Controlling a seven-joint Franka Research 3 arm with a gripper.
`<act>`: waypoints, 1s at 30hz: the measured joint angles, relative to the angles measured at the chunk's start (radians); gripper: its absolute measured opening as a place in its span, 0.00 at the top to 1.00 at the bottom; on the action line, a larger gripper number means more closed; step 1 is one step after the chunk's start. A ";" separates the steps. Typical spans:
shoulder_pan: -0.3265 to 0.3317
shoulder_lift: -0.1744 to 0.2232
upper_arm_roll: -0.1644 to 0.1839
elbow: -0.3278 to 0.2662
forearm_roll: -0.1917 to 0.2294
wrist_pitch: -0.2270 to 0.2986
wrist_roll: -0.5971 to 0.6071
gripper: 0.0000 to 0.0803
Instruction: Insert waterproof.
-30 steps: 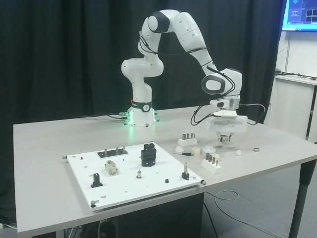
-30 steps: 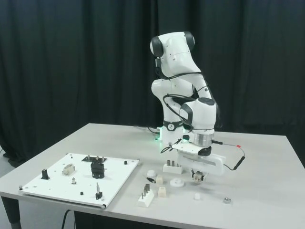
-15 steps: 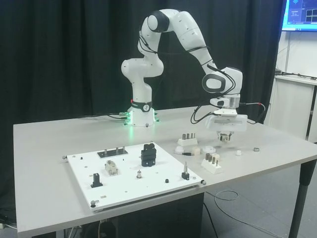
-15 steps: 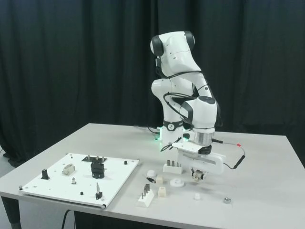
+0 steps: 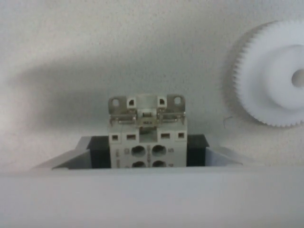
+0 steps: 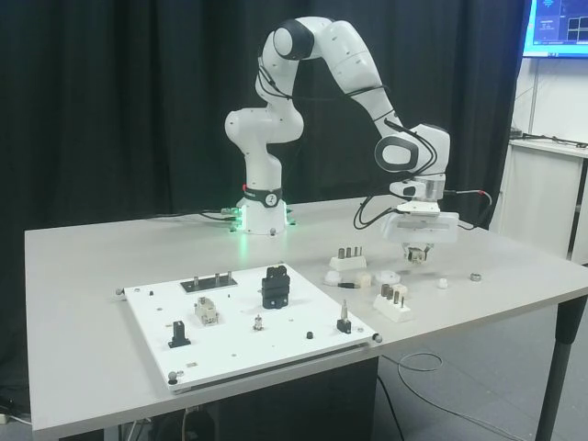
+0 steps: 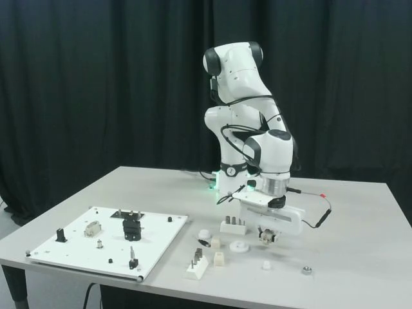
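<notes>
The gripper (image 6: 418,256) clamps one connector (image 5: 147,130) above the table (image 6: 83,276) — one white gear (image 5: 273,73) at upper right, one white board (image 6: 239,322) lower left.

Probably a robotics lab, black curtain (image 6: 119,101) backdrop, grey table (image 6: 73,276), wall screen (image 6: 559,26)

One white arm (image 6: 344,64) with one pincer (image 6: 418,256). One grey surface (image 6: 83,276). One white board (image 6: 241,323) carrying several small fixtures; the exact number cannot be told.

Loose parts beside the board:
- two white blocks with upright pins: one (image 6: 347,261), another (image 6: 393,301)
- one white gear (image 5: 275,73)
- one small white cap (image 6: 443,283)
- one small ring-shaped nut (image 6: 476,275)
- one connector (image 5: 146,130) held in the pincer
</notes>
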 joint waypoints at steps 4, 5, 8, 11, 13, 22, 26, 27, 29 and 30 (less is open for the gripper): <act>0.000 0.000 0.000 0.000 0.000 0.000 -0.001 0.61; 0.000 0.000 0.000 0.000 0.000 0.000 -0.001 0.61; 0.000 0.000 0.000 0.000 0.000 0.000 -0.002 0.61; -0.001 0.000 0.000 0.000 0.000 0.000 -0.006 0.61; -0.001 0.000 0.000 0.000 0.000 0.000 -0.008 0.61; -0.005 -0.005 0.000 0.000 0.000 -0.003 -0.019 0.61; -0.006 -0.010 0.000 0.000 0.000 -0.007 -0.024 0.61; -0.007 -0.012 0.000 0.000 0.000 -0.010 -0.025 0.61; -0.008 -0.015 0.000 0.002 0.000 -0.018 -0.027 0.61; -0.008 -0.017 -0.001 0.003 0.000 -0.022 -0.028 0.61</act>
